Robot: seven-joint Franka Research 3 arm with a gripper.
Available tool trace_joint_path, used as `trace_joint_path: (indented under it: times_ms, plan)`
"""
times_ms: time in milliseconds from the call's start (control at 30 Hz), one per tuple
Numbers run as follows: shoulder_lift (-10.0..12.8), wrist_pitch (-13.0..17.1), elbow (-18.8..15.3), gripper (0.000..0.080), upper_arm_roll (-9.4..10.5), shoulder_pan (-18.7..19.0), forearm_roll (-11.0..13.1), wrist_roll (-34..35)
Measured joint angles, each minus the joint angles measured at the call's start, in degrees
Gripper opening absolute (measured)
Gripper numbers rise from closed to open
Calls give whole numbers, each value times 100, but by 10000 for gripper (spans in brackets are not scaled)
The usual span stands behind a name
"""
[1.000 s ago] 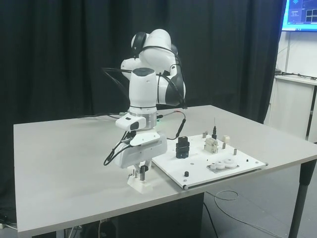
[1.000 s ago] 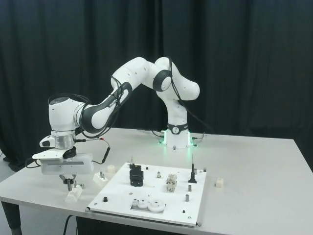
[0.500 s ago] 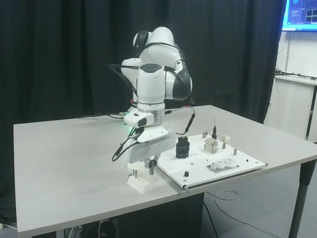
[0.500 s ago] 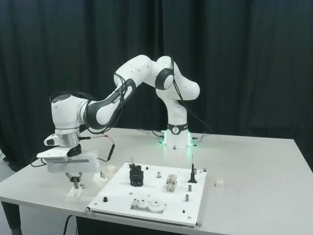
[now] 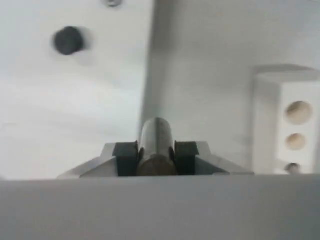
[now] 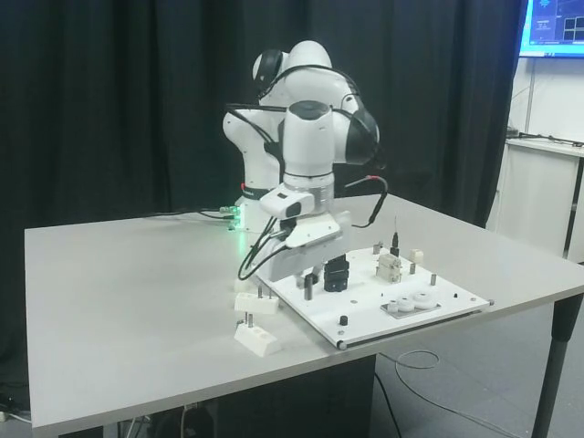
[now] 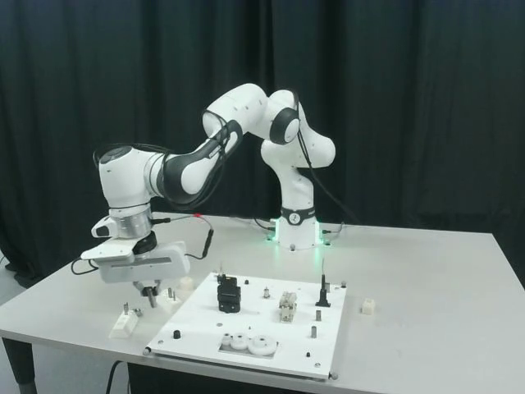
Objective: Insert round peg 4.
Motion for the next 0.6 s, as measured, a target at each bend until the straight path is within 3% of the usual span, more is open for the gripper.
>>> trace_joint_path:
  times_ms: [300, 600]
  plan:
    - [-160, -62, -291, 152, -8, 363, -32, 343]
    - [-337, 71, -703, 152, -8, 765, -118, 738]
